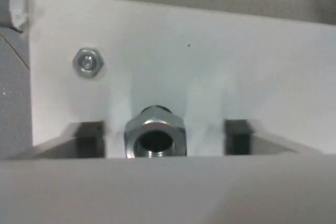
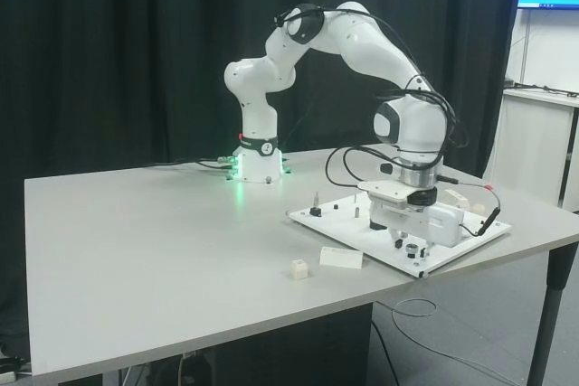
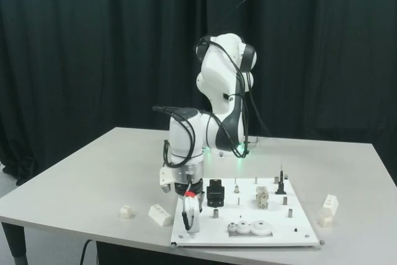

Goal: Insert bolt 4.

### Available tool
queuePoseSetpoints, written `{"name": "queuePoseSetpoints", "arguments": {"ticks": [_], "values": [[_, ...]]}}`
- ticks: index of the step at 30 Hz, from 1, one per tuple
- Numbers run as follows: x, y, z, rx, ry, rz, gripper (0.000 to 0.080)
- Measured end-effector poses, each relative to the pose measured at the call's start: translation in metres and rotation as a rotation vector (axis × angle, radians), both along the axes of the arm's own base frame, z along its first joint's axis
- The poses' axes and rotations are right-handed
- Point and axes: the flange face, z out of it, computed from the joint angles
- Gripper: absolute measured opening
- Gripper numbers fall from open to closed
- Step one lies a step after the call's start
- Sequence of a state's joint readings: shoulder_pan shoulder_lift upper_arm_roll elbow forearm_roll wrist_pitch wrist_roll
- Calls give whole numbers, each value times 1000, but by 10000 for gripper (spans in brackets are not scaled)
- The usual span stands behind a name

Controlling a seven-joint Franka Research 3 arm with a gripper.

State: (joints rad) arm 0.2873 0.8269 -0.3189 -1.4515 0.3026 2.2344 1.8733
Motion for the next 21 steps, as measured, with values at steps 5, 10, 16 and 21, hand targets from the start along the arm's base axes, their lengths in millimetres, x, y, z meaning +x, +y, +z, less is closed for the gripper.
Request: {"name": "queuePoseSetpoints", "arguments": {"ticks": [5,10,16,21], "values": [[1,2,2,-3,-12,5,601],[3,4,11,-13,-28,20,753],[5,4,29,-17,-51,27,753],[6,4,44,-14,-64,28,798]]}}
